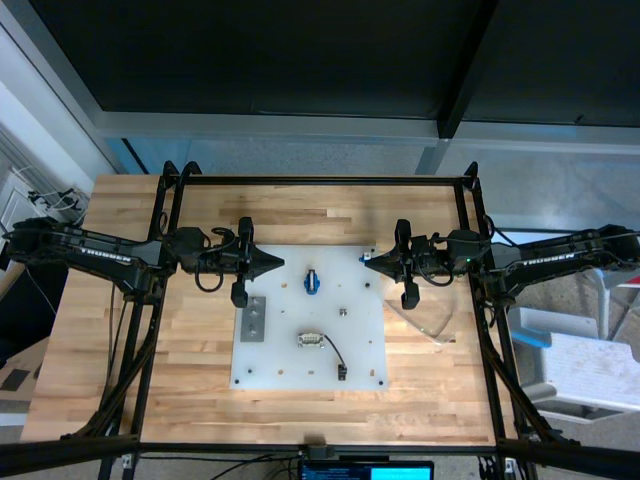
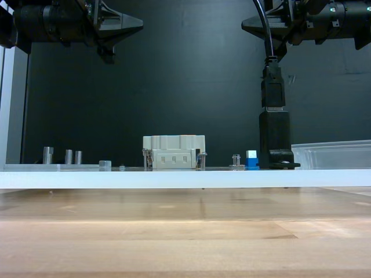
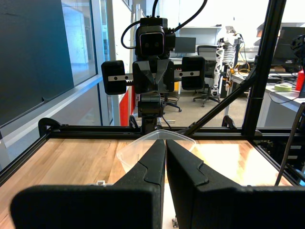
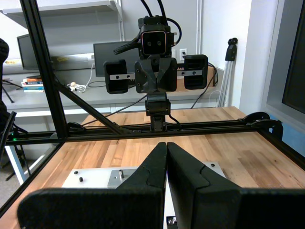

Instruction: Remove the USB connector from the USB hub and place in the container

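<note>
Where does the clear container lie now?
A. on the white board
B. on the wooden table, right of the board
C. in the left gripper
B: the container sits on the table right of the board; left gripper and right gripper hover shut above the board's far part.

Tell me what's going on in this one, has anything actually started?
Nothing is being handled yet. The left pincer and the right pincer both hang shut above the white board, facing each other and holding nothing. The USB connector stands plugged upright in the USB hub near the board's near right corner. The clear container sits on the table by the board's right edge.
</note>
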Robot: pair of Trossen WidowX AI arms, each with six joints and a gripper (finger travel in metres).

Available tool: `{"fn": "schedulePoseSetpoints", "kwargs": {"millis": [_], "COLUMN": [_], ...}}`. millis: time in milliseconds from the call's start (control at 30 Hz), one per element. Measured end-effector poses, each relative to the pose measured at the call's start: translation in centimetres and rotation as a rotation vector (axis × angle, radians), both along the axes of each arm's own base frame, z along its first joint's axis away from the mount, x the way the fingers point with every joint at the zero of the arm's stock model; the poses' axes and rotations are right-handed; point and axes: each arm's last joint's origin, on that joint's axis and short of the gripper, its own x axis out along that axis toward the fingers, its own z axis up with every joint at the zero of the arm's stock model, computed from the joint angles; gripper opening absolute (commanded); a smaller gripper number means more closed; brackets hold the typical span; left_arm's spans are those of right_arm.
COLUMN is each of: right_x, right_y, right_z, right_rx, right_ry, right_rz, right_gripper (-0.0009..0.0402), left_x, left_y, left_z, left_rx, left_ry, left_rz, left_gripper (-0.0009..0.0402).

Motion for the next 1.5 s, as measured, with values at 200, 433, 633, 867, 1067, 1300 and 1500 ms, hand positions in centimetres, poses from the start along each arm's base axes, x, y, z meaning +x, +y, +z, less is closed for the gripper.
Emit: {"fn": "schedulePoseSetpoints", "kwargs": {"millis": [200, 433, 633, 867, 1067, 1300, 1500], "right_x": [0.3, 0.1, -0.5, -0.4, 0.0, 0.9, 2.0], "right_y": [0.2, 0.7, 1.1, 1.8, 3.3, 5.1, 7.0], "right_z": [1.2, 3.4, 5.1, 5.9, 6.9, 6.9, 6.7], "right_rx": [0.028, 0.069, 0.091, 0.105, 0.070, 0.046, 0.035], "right_ry": [0.104, 0.271, 0.407, 0.599, 0.743, 0.893, 0.941], "right_rz": [0.009, 0.028, 0.037, 0.049, 0.038, 0.035, 0.050], "right_gripper": [0.0000, 0.0000, 0.0000, 0.0000, 0.0000, 0.0000, 0.0000], "left_x": [0.0, 0.0, 0.0, 0.0, 0.0, 0.0, 0.0], "left_y": [0.0, 0.0, 0.0, 0.0, 0.0, 0.0, 0.0], "left_z": [0.0, 0.0, 0.0, 0.0, 0.0, 0.0, 0.0], "left_rx": [0.000, 0.000, 0.000, 0.000, 0.000, 0.000, 0.000], "left_ry": [0.000, 0.000, 0.000, 0.000, 0.000, 0.000, 0.000], "left_rz": [0.000, 0.000, 0.000, 0.000, 0.000, 0.000, 0.000], "left_gripper": [0.0001, 0.0001, 0.0001, 0.0001, 0.0001, 0.0001, 0.0001]}}
